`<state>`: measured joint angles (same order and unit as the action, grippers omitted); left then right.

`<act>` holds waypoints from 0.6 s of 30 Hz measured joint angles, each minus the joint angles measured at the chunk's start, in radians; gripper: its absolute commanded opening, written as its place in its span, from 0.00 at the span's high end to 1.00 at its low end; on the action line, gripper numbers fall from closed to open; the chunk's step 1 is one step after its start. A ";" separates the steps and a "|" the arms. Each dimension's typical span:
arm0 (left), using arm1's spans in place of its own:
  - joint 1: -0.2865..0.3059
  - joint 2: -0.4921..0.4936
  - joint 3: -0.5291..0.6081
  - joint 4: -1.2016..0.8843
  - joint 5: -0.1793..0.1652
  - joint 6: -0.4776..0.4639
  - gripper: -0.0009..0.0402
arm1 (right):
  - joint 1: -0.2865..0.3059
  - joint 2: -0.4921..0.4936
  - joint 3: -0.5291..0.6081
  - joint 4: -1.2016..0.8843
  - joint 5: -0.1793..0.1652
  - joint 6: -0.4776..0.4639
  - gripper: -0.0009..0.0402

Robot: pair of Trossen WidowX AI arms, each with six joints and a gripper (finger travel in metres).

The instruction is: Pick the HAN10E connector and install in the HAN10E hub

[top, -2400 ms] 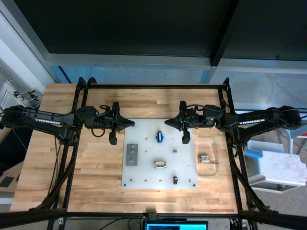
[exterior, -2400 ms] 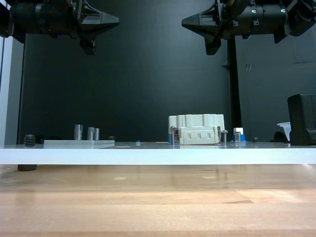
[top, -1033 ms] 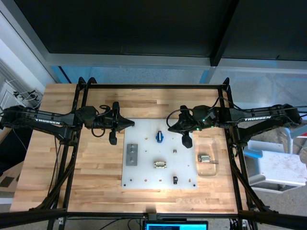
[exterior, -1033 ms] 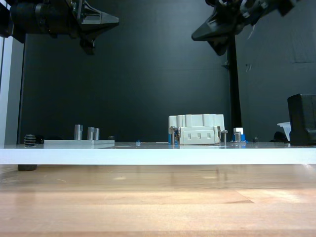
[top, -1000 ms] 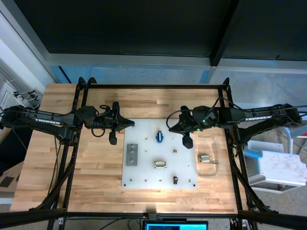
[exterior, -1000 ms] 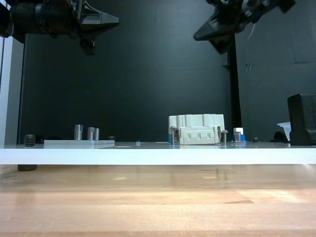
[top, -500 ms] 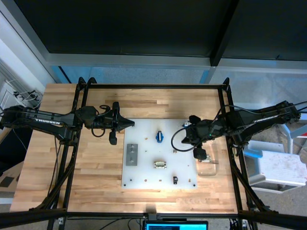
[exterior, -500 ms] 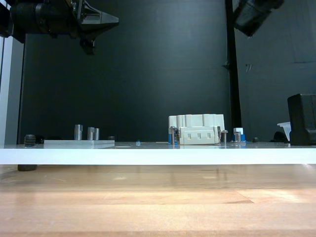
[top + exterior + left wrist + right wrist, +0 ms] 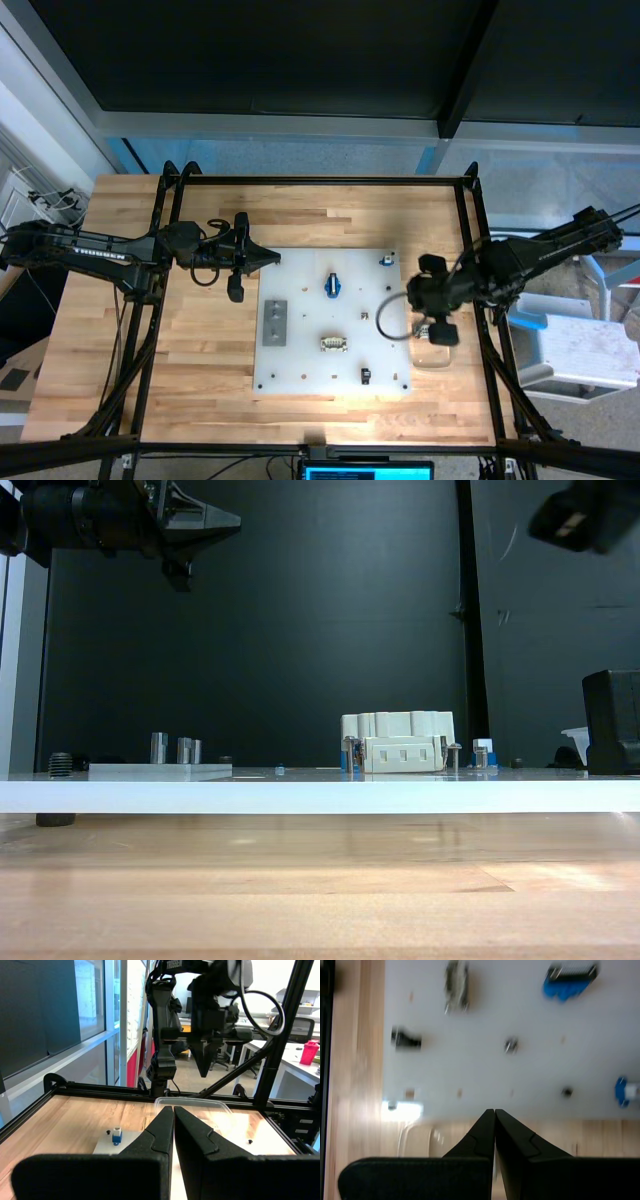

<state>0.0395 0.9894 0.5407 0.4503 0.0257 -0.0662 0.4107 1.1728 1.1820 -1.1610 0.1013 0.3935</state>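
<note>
Clear tray [image 9: 441, 365]: your right gripper [image 9: 494, 1111] swung over it, jaws closed, poised for the connector; left gripper [image 9: 275, 260], closed too, stayed well away from it.

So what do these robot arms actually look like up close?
Both are slim black jointed arms. The left arm carries white TROSSEN lettering. Each end effector is a pair of pointed black wedge fingers, with a looped black cable behind it. The left end effector sits by the white board's left edge; the right end effector hangs over the clear tray.
</note>
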 measured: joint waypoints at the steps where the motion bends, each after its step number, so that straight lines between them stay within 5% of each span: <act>1: 0.000 0.000 0.000 0.000 0.000 0.000 0.98 | 0.013 0.000 0.000 -0.023 0.000 0.008 0.98; 18: 0.000 0.000 0.000 -0.003 0.000 0.000 0.98 | 0.081 0.087 -0.006 -0.216 -0.022 0.037 0.92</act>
<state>0.0395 0.9897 0.5411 0.4469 0.0254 -0.0662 0.4919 1.2598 1.1763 -1.3769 0.0792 0.4309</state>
